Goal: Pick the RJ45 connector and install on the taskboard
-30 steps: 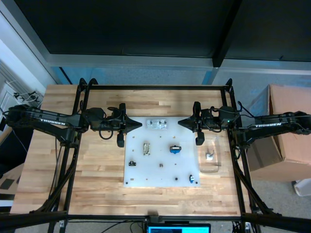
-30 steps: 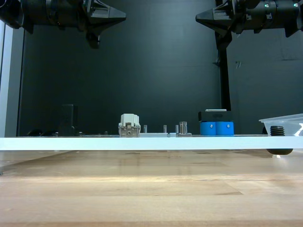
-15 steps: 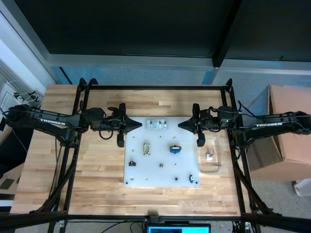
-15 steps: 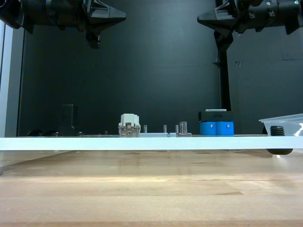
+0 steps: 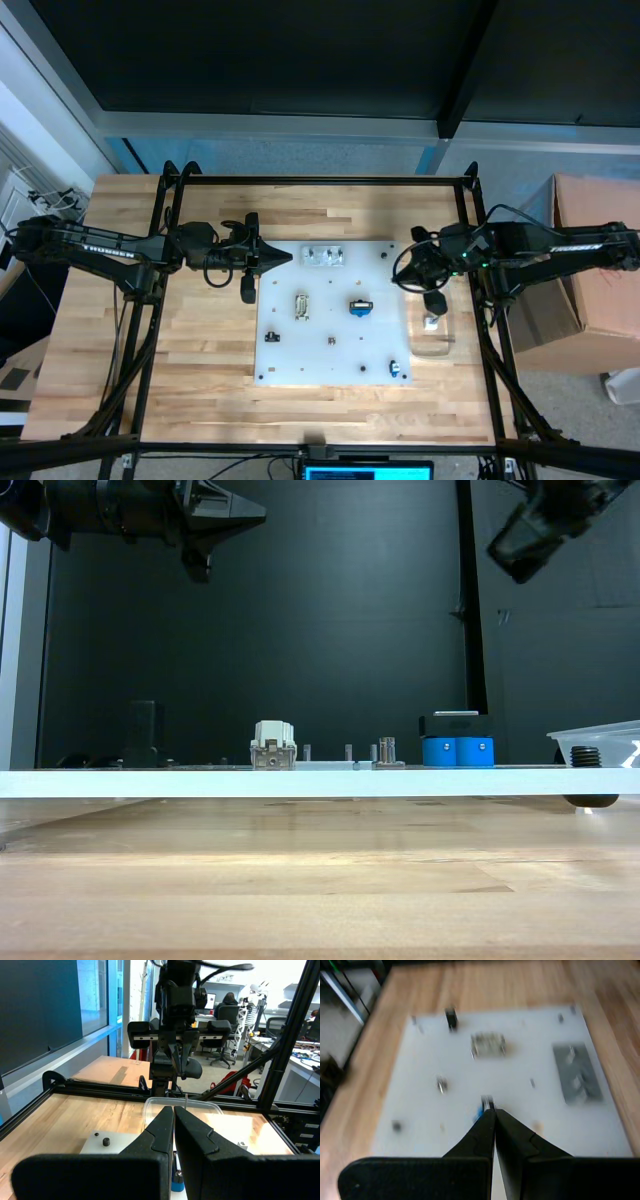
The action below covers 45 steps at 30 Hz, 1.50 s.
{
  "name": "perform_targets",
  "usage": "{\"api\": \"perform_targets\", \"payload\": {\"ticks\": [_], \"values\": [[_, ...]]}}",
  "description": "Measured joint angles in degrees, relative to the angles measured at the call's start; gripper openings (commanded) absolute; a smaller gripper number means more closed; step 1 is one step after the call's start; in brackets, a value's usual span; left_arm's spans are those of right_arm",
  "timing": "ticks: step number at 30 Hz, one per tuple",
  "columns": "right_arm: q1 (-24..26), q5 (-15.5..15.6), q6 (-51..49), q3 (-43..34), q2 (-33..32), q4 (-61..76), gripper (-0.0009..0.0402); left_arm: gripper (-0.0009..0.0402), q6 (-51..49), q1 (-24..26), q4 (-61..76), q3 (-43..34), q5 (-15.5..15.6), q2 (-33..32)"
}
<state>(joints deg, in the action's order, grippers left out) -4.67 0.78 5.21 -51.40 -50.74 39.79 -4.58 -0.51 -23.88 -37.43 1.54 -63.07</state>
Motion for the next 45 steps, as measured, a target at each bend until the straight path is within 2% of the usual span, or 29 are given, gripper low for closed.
{"api": "perform_targets", "payload": {"ticks": [7, 17, 24, 34, 38, 45], "values": [[-4.59, -4.57, 2.01, -7.13, 0.02, 20.33, 0.0, 0.0001, 0.0, 0.0, 0.0, 0.0, 0.0, 0.0], [-11.04, -4.66, 8.72, -9.27, 0.15, 37.57, 0.0, 0.0001, -0.02, 0.0, 0.02, 0.0, 0.02, 0.0], [-14.8, -4.0, 12.04, -9.27, 0.15, 40.59, 0.0, 0.0001, 0.0, 0.0, 0.0, -0.02, 0.0, 0.0], [-15.32, -3.67, 13.79, -9.16, 0.0, 41.16, 0.0003, 0.0001, -0.02, 0.0, 0.0, 0.0, 0.0, 0.0], [-15.65, -3.72, 14.27, -9.11, 0.0, 41.22, 0.0019, 0.0001, -0.02, 0.0, 0.0, 0.0, 0.0, 0.0], [-15.98, -3.76, 15.76, -8.9, -0.37, 41.2, 0.007, 0.0001, 0.0, 0.0, 0.0, -0.02, 0.0, 0.0]]}}
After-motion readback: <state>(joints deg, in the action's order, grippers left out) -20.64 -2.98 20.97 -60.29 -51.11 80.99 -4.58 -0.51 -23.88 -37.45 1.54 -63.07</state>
